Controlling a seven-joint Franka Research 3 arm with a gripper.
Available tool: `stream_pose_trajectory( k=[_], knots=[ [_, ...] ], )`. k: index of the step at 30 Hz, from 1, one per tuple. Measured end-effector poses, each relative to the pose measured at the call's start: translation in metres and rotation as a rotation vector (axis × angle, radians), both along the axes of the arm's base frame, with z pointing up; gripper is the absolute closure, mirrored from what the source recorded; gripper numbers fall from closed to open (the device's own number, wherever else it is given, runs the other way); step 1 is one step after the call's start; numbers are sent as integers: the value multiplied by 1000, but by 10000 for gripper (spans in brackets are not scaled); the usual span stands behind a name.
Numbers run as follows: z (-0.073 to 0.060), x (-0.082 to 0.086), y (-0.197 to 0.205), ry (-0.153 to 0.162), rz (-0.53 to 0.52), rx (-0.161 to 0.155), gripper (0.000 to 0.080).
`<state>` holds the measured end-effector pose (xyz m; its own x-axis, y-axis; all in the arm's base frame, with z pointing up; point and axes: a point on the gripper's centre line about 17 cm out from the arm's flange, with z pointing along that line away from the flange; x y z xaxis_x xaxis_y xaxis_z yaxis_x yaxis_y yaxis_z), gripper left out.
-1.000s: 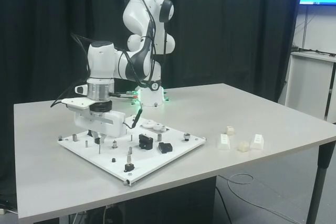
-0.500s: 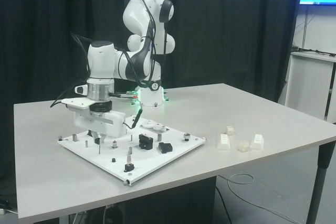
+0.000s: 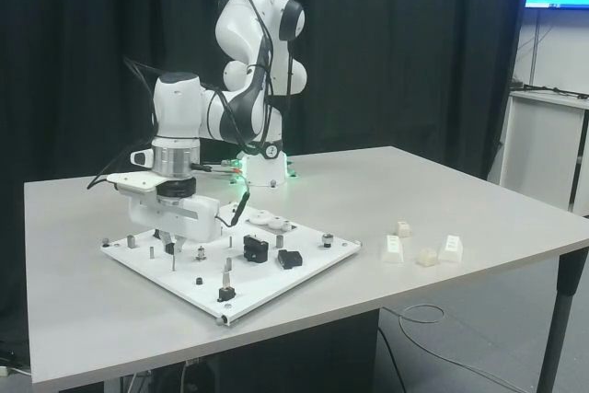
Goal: Insert round peg 1.
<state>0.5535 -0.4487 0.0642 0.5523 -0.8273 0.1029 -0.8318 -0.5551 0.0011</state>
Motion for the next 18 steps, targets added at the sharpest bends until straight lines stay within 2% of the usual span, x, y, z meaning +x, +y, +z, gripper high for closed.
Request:
stream_pose_trajectory(
  k=[18],
  knots=[
    [0,1,1,-6,-7,8,774]
  ],
)
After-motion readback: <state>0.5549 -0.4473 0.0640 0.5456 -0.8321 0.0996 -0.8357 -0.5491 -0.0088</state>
